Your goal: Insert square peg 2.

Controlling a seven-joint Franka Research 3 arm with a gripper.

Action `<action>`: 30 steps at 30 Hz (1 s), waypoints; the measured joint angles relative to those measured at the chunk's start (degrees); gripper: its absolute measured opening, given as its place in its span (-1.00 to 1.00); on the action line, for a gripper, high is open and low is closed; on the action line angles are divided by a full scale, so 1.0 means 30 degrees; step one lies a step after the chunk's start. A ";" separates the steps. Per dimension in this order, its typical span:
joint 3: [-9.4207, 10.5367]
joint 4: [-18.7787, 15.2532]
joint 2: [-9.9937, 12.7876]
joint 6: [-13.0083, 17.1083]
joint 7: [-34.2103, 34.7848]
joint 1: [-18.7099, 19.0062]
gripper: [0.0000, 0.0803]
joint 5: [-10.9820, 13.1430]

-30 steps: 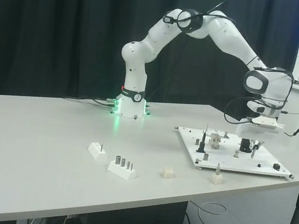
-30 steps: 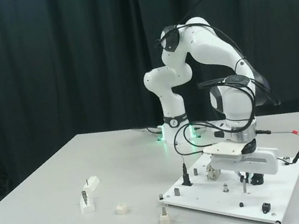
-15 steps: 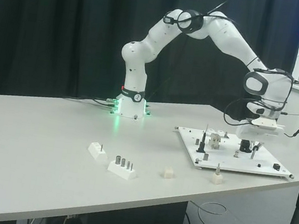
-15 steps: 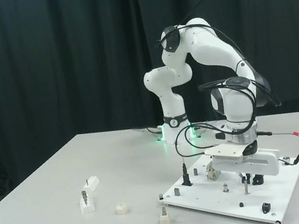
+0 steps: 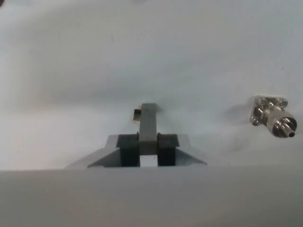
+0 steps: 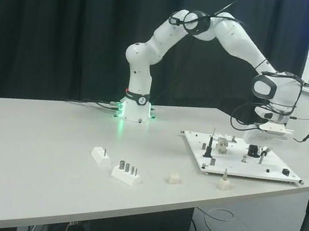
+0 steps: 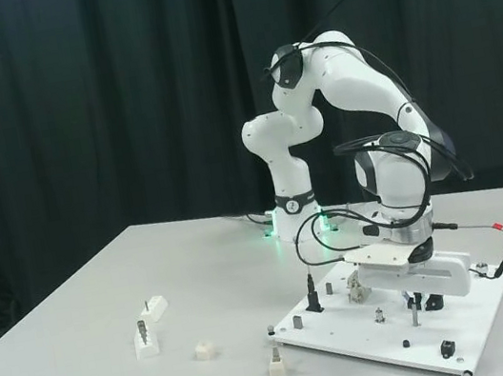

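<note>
One white arm (image 6: 225, 30) reached from its base across the grey desk (image 6: 50, 152) to the white board (image 7: 469, 330) at the desk's near corner. Board carried several small upright fittings; two white peg holders (image 6: 126, 174) and two small white blocks (image 6: 173, 178) sat on the desk well apart from it.

Step in hand, by my reading: the insertion itself, late in the task. Tool (image 5: 148, 150) hung low over the board in both room views. Wrist view showed the square peg (image 5: 148, 127) upright between the two black pads (image 5: 128, 149), its far end meeting the board's surface beside a small dark opening (image 5: 137, 114). Could not tell whether the tip sat inside a hole or only against the surface.

Next move would call for a straight downward push with the peg kept square to the opening, then release.

Tool was closed tight on the peg, pads touching it on both sides, nothing else in its grip. Metal threaded connector (image 5: 275, 118) stood near the peg on the board, apart from the tool.
</note>
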 joint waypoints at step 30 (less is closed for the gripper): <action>0.0157 -0.0003 -0.0020 -0.0138 0.0344 0.0053 -0.81 0.0167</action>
